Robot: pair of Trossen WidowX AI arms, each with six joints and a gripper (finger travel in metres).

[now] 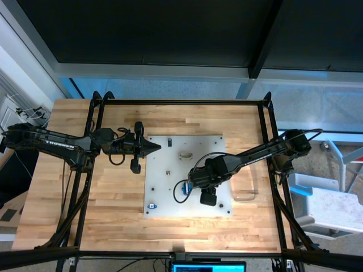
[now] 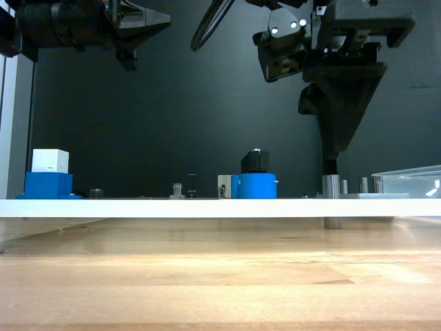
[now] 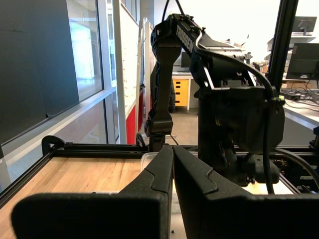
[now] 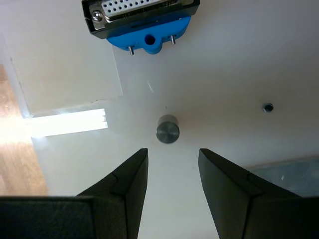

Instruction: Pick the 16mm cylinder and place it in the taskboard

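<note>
**Peg upright in the board, right pincer spread above it**

The 16mm cylinder (image 4: 167,130) stands on end in the taskboard (image 4: 239,59), near the blue connector (image 4: 142,30). Its long axis is vertical, with the round top face turned up toward the right wrist camera. In the low view it sits at lower right of the frame, and a grey stub shows beneath the board's edge, so it is probably seated through a hole. The right pincer (image 4: 172,153) hangs just above it, fingers spread and gripping nothing, likely so the peg stands free. The left pincer (image 3: 173,148), pressed together and empty, hovers level at the board's left edge, out of the way.
</note>
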